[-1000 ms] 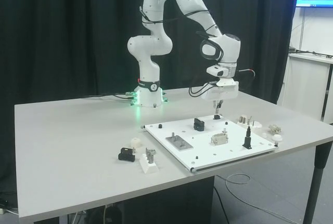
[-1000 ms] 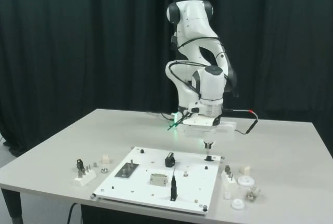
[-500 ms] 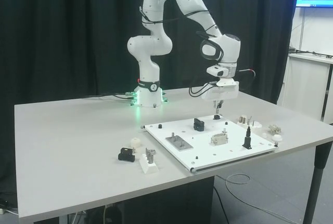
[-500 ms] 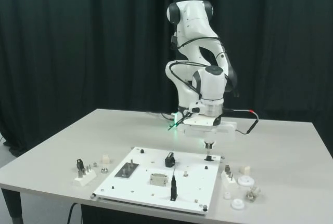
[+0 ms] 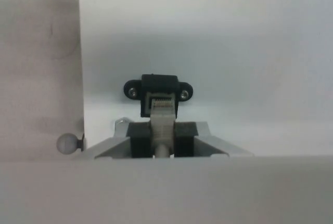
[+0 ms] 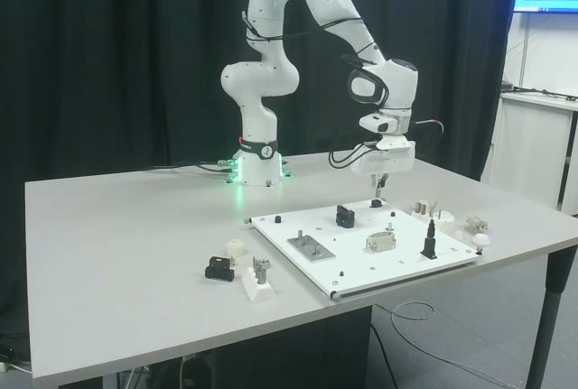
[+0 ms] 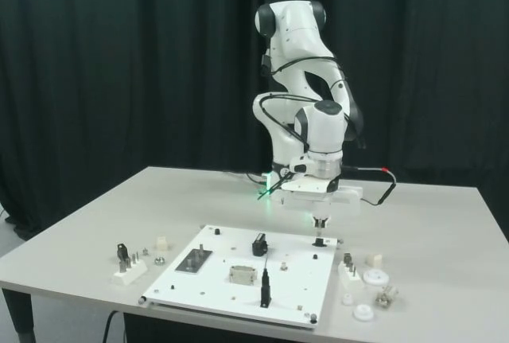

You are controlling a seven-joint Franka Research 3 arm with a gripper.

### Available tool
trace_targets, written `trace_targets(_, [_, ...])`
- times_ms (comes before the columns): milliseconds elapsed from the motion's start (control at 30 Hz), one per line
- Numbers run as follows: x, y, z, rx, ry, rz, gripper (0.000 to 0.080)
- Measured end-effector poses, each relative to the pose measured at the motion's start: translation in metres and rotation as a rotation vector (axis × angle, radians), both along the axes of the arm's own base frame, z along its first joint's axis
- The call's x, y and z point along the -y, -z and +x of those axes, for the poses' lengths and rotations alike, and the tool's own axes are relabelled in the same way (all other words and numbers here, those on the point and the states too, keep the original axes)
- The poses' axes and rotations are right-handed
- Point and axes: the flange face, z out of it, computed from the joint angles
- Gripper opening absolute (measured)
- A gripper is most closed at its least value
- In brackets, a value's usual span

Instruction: Insert Ethernet.

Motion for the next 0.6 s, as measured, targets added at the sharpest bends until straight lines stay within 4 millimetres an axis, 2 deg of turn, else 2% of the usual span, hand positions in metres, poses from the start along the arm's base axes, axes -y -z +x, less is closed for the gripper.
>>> trace_targets(600, [0.0051,0.0071,0.0013,-0.003,0.011,0.005,0.0084])
